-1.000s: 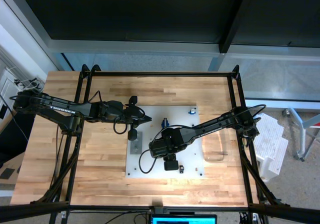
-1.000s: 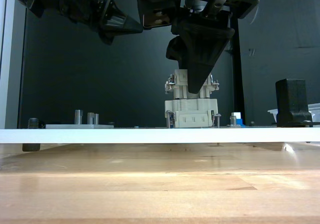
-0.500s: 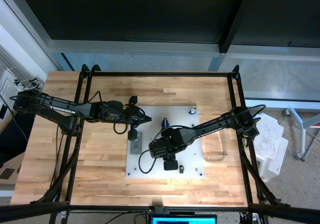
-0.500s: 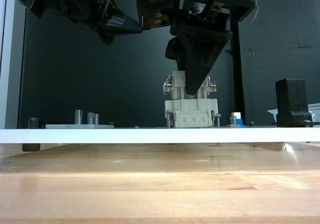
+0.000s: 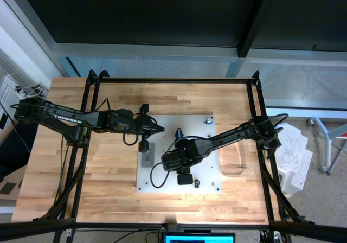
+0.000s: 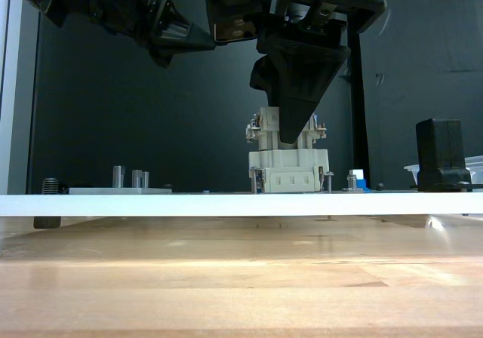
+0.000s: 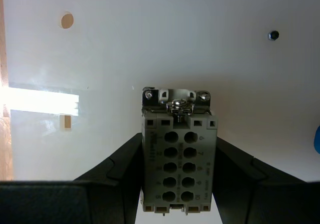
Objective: Pick the HAN10E connector and install on the hub
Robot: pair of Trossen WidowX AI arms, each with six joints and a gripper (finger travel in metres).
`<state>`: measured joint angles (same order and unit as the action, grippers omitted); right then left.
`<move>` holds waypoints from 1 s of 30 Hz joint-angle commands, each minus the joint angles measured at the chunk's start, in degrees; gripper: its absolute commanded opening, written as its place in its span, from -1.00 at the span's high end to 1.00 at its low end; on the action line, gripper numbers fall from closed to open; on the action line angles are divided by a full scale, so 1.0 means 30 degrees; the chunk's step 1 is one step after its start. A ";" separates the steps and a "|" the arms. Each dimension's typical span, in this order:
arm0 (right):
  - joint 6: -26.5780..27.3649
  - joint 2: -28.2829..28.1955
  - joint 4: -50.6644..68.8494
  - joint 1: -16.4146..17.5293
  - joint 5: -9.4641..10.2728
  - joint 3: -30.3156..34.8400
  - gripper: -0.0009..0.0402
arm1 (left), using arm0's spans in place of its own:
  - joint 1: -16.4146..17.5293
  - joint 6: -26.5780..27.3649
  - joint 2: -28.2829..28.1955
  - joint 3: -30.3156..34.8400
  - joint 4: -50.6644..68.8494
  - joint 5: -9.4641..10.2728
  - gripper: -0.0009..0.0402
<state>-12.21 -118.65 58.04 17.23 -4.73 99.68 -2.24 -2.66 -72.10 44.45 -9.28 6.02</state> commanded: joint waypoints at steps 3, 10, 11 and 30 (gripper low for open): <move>-0.0124 -0.0015 -0.0029 0.0109 0.0087 -0.0007 0.44 | -0.0007 0.0007 0.0000 0.0007 0.0000 -0.0007 0.88; -0.0284 -0.0007 -0.0022 0.0175 0.0087 -0.0007 0.44 | 0.0000 0.0000 0.0000 0.0007 0.0000 -0.0007 0.89; -0.0291 -0.0007 -0.0036 0.0182 0.0080 -0.0029 0.44 | 0.0000 0.0000 0.0000 0.0007 0.0000 -0.0007 0.88; -0.0663 -0.0007 -0.0160 0.0051 -0.0087 -0.0262 0.44 | 0.0000 0.0000 0.0000 0.0007 0.0000 -0.0007 0.89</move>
